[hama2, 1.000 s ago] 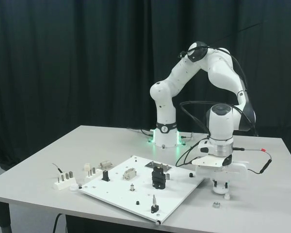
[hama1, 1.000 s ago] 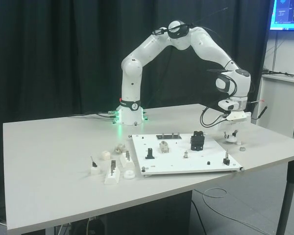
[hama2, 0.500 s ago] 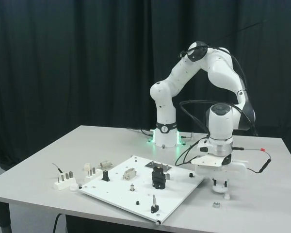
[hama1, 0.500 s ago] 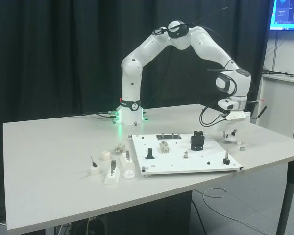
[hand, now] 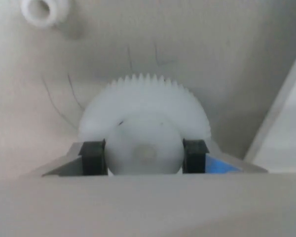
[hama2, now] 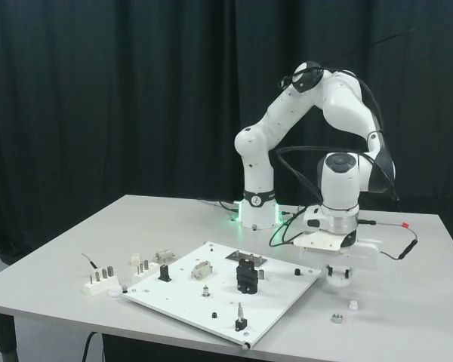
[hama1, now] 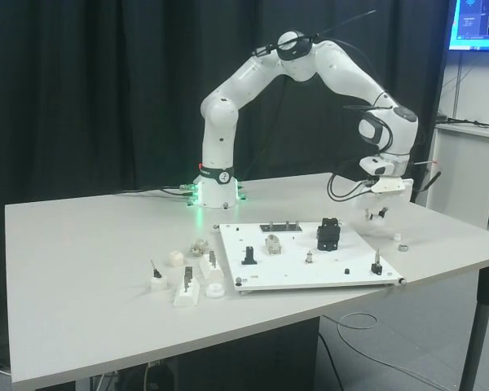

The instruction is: Insert large gear.

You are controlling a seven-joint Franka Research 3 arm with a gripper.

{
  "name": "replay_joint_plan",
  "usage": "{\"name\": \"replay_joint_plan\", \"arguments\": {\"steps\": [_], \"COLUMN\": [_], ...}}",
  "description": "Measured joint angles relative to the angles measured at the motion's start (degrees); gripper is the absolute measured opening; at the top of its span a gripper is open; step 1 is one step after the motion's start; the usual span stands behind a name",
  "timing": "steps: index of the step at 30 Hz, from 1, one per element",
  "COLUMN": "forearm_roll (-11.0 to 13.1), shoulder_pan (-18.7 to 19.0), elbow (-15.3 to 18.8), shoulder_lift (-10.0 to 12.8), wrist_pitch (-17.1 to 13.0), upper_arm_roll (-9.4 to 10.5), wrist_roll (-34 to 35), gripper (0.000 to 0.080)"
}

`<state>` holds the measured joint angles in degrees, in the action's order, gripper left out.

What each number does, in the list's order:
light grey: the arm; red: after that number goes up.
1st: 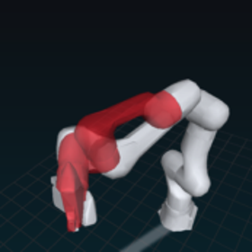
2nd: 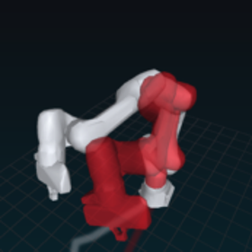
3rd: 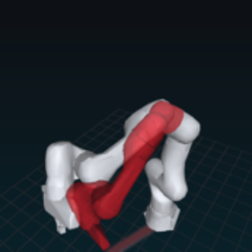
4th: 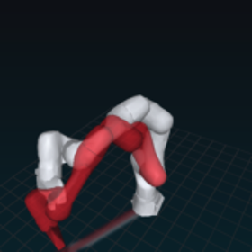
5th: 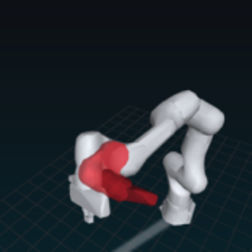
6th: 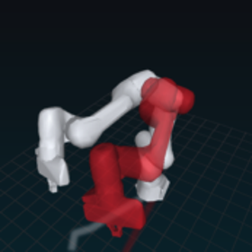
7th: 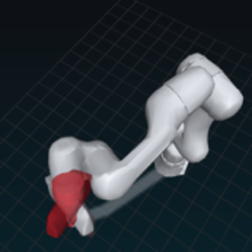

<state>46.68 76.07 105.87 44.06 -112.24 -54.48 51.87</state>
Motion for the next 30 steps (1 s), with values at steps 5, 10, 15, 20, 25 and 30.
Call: {"name": "replay_joint_plan", "arguments": {"steps": [5,10,15,20,25,30], "forearm_roll": [-0.5,-1.4,-2.0,-2.3,-2.4,-2.4], "shoulder_pan": [1.7,3.5,5.3,6.9,8.5,10.1], "elbow": [0.4,1.2,2.5,3.9,5.3,6.9], "shoulder_lift": [0.0,0.0,0.0,0.0,0.1,0.3], "wrist_pitch": [2.7,4.3,4.9,5.4,5.9,6.2], "upper_arm_roll": [-2.39,-4.64,-6.69,-8.5,-10.36,-12.25], "wrist_roll": [0.0,0.0,0.0,-0.4,-1.6,-2.7], "gripper": [0.0332,0.0332,0.0332,0.0332,0.0332,0.0332]}}
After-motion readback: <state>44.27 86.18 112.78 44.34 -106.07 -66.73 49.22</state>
